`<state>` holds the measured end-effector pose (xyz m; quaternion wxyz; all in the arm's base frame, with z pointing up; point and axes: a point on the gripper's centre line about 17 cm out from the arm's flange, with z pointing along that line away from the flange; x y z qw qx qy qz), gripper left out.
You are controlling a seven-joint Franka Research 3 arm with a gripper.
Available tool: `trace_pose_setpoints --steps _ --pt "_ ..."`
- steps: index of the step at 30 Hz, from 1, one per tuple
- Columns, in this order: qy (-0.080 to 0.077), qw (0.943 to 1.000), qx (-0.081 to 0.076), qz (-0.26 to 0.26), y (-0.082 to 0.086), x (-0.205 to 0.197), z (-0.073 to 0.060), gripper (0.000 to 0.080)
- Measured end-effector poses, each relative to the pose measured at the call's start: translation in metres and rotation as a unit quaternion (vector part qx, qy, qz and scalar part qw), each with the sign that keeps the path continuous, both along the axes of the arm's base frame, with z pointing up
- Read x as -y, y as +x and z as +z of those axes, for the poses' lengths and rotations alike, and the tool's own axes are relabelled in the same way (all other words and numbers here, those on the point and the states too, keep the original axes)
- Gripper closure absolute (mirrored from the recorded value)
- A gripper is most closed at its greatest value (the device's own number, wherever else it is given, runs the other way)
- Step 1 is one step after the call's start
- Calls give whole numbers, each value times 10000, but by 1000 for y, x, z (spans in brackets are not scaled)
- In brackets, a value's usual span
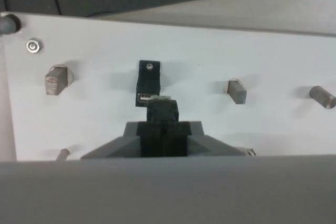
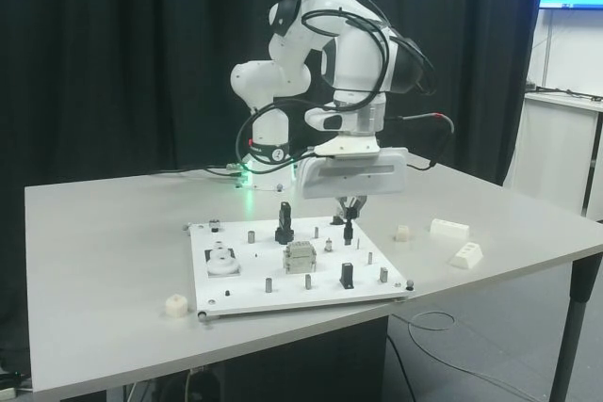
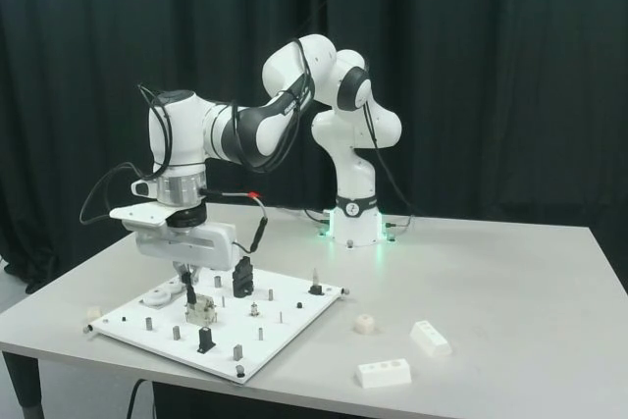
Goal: Place USB.
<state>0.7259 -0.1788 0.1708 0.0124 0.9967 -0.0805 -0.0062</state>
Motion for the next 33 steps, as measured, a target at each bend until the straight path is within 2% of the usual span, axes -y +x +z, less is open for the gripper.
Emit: trace_pose_setpoints --steps 9,14,24,33 --pt "70 9997 -17 213 2 -14 -4 781" --pt "184 9991 -72 380 2 -34 -8 781" --pt "493 9970 -373 474 -9 -87 -21 781" --pt "602 9952 -660 389 -21 -140 -33 781"
